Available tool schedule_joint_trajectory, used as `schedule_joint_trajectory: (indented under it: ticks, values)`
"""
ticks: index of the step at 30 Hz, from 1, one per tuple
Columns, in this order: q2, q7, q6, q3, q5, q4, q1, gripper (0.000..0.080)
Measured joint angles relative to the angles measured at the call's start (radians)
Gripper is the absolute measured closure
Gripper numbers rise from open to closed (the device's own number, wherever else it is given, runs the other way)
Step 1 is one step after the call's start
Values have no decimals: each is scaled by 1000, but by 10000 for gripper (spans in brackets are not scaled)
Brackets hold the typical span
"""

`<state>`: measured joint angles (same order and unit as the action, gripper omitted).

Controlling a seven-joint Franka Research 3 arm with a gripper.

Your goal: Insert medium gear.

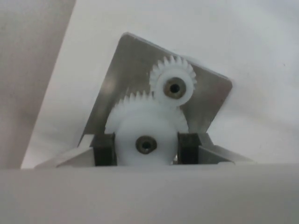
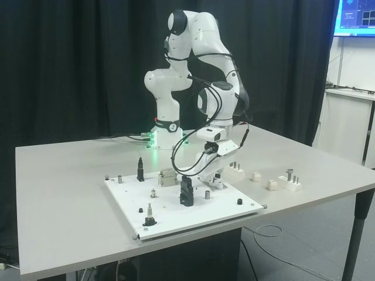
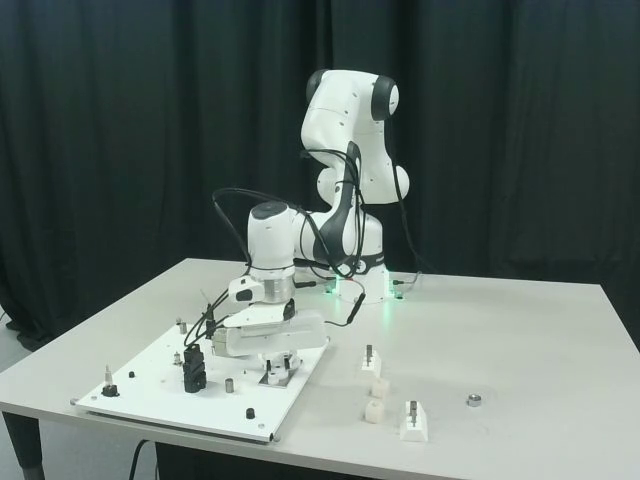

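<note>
Hand: the hand [image 1: 146,154] is clenched on the medium gear [image 1: 145,128], one black finger pad [image 1: 103,149] pressed to each side of its hub; in the room views the hand [image 2: 212,174] is low over the white board [image 2: 176,205].
Medium gear: white, toothed, with a metal bore at its centre; it sits over the grey metal plate [image 1: 131,65], between the two pads.
Small gear: a smaller white gear [image 1: 173,84] lies on the same plate, just beside the medium gear, their teeth touching or nearly so; I cannot tell whether they mesh.
Metal plate: in the first room view it lies near the board's far right edge, under the hand.
White board: it rests on the surface [image 2: 64,175] toward the front edge and carries several black fixtures [image 2: 186,192] and short pegs [image 2: 152,209].
Loose parts: small white blocks with pins [image 2: 290,180] stand on the surface near its right edge, apart from the board.
Arm: the white arm [image 3: 340,200] bends down from its base at the far side of the surface, with a green light at the base.
</note>
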<state>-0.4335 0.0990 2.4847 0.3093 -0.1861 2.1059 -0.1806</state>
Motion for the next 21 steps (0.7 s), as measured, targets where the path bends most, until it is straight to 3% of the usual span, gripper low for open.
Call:
schedule_joint_trajectory:
  ticks: [14, 15, 20, 21]
  values:
    - [3, 10, -2, -1, 0, -10, -7, 522]
    - [4, 18, -6, 0, 0, -13, -9, 306]
    - [19, 82, -41, 3, 20, -30, -16, 306]
    - [24, 96, -50, 3, 29, -34, -16, 64]
